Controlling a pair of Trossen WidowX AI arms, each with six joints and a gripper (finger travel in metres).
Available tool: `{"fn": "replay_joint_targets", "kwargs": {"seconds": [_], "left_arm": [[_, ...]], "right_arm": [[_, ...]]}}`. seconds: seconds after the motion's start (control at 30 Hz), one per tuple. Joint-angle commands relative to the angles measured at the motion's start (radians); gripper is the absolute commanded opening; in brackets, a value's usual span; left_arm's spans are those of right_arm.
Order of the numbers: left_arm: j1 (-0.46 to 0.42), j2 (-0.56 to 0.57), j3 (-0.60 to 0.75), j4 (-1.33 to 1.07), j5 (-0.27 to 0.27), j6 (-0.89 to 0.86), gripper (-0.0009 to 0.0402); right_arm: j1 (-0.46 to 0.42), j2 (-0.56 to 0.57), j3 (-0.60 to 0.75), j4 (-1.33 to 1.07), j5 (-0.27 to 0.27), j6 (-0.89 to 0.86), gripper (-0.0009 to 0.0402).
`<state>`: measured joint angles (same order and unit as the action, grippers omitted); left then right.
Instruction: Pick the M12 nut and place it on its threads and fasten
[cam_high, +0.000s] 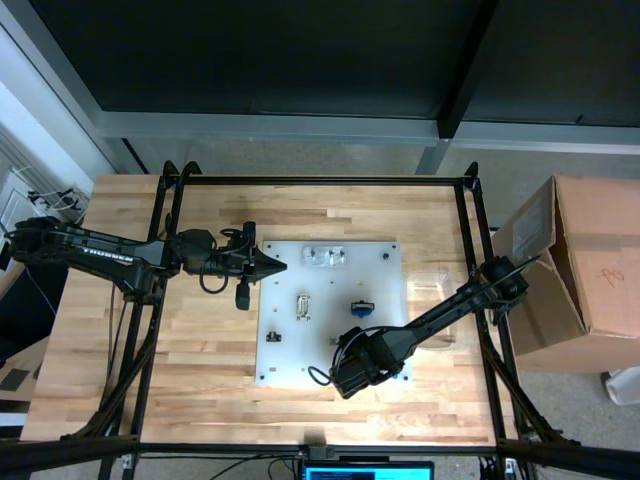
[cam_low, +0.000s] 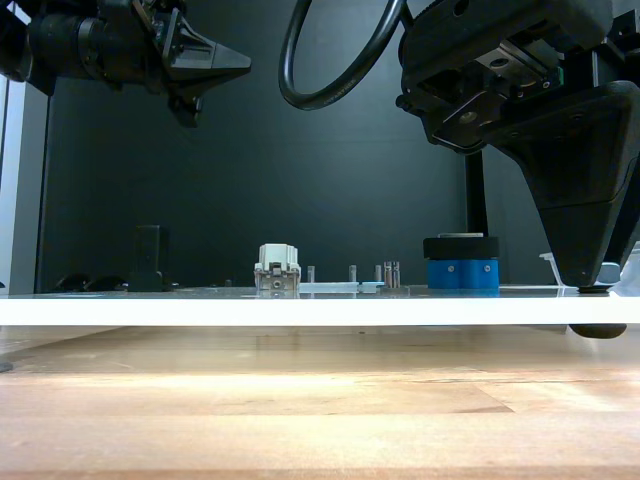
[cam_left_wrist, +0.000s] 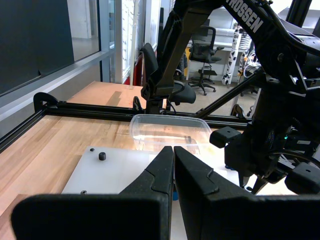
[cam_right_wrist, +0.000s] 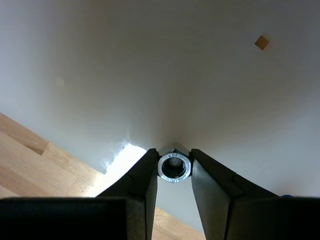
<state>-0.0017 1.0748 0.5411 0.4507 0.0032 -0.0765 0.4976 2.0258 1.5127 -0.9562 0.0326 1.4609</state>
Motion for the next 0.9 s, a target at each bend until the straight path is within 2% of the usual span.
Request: {"fn": "replay_joint_targets", "kwargs": {"seconds": [0.03, 0.23, 0.67, 0.9], "left_arm": [[0.000, 0.000, 0.000, 0.000, 0.000, 0.000, 0.0000], [0.000, 0.000, 0.000, 0.000, 0.000, 0.000, 0.0000], [0.000, 0.000, 0.000, 0.000, 0.000, 0.000, 0.0000], [0.000, 0.000, 0.000, 0.000, 0.000, 0.000, 0.0000]], "right_arm": [[0.000, -0.001, 0.000, 0.001, 0.002, -0.028, 0.0000], [0.000, -0.001, 0.000, 0.002, 0.002, -0.040, 0.0013], [0.000, -0.005, 0.003, 0.007, 0.000, -0.053, 0.0161], [0.000, -0.009, 0.027, -0.011, 0.002, -0.057, 0.0218]]}}
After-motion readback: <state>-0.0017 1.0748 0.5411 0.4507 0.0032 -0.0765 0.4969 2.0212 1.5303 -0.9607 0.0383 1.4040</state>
